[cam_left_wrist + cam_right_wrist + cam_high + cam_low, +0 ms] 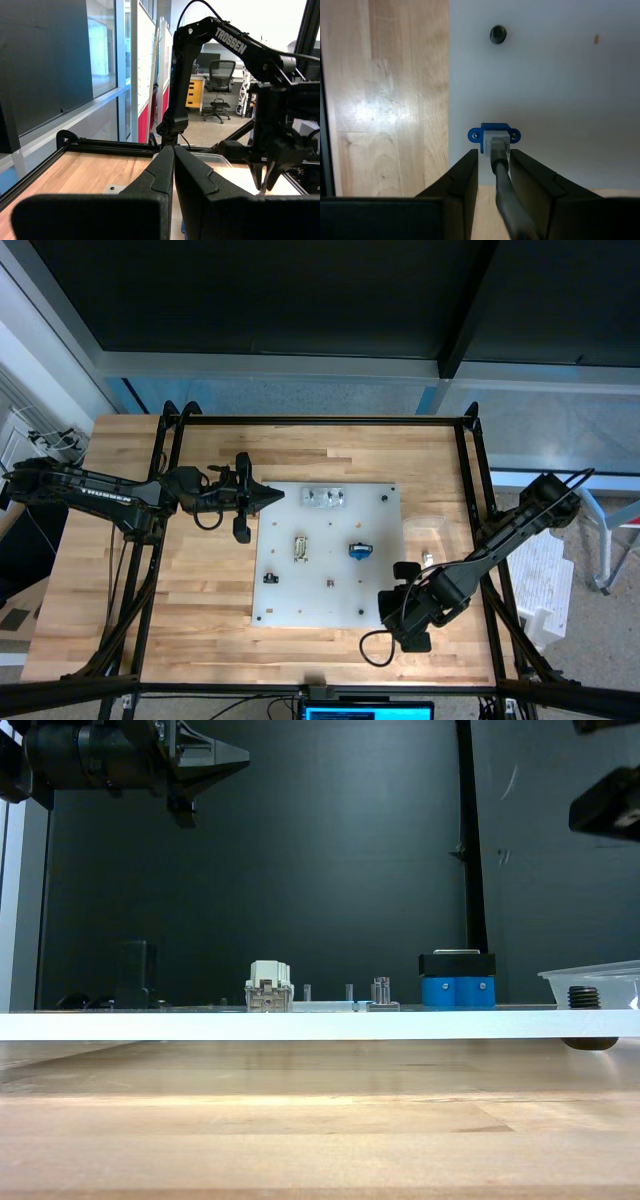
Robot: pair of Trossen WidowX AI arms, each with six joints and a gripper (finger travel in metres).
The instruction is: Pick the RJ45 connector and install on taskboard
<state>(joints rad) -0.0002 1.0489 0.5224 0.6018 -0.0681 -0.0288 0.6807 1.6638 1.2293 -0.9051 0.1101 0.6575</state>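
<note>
my right gripper [494, 152] is down over the near right corner of the taskboard [300, 605], pointing at the board. its jaws are released, parted a little wider than the rj45 connector [499, 146], which stands between the two fingertips. on one side i see a strip of white board between finger and plug. on the other side the finger is so close that i cannot tell whether it touches. the connector's pale end meets the mouth of a blue socket [474, 135] fixed to the board close to its edge, and i cannot tell how deep it sits. a darker grey strip runs back from the plug through the gap between the fingers. the left gripper [276, 496] hangs in the air over the board's far left corner, pointing inward, jaws clenched tip to tip on nothing. a small silvery piece [427, 557] lies on the table [120, 540] just beside the board's right edge.
</note>
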